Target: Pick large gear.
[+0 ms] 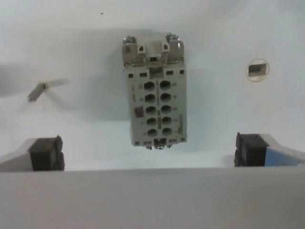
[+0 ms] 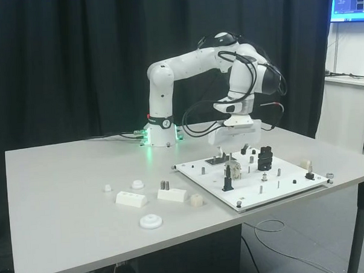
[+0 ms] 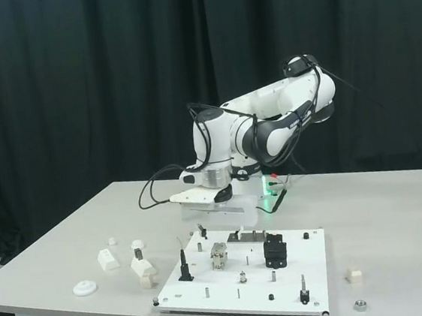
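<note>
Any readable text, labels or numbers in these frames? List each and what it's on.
None can be read.
Connector block: small markings beside its pin holes and along its side, too blurred to read.
Screen at the room's edge: lines of text, too small to read.
White board, loose white parts and arm: no lettering visible.

White jointed arm (image 2: 185, 61), black cables, green-lit base (image 2: 159, 136) (black finger pads (image 1: 46, 152))
</note>
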You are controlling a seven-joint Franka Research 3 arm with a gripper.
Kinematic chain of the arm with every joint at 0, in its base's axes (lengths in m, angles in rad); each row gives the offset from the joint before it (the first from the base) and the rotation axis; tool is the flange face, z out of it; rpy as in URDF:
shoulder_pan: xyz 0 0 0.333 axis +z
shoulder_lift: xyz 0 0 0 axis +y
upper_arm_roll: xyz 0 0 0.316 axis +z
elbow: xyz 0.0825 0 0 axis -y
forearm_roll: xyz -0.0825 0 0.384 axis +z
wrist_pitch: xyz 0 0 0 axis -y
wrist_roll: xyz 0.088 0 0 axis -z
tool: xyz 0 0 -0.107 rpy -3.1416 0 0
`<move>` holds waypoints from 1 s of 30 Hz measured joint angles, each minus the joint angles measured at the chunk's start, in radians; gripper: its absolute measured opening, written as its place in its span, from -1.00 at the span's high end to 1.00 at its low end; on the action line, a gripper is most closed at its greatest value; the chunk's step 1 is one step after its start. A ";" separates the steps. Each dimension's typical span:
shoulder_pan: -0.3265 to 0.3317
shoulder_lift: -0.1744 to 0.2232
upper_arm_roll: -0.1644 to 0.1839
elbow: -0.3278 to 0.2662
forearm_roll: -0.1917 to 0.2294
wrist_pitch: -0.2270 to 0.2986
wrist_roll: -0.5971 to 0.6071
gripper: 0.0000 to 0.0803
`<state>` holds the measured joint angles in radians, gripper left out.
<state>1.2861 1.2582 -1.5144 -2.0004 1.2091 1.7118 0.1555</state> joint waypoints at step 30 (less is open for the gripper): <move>-0.001 0.000 -0.028 0.031 -0.047 -0.019 0.000 -0.99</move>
<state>1.2849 1.2581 -1.5419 -1.9690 1.1622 1.6930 0.1555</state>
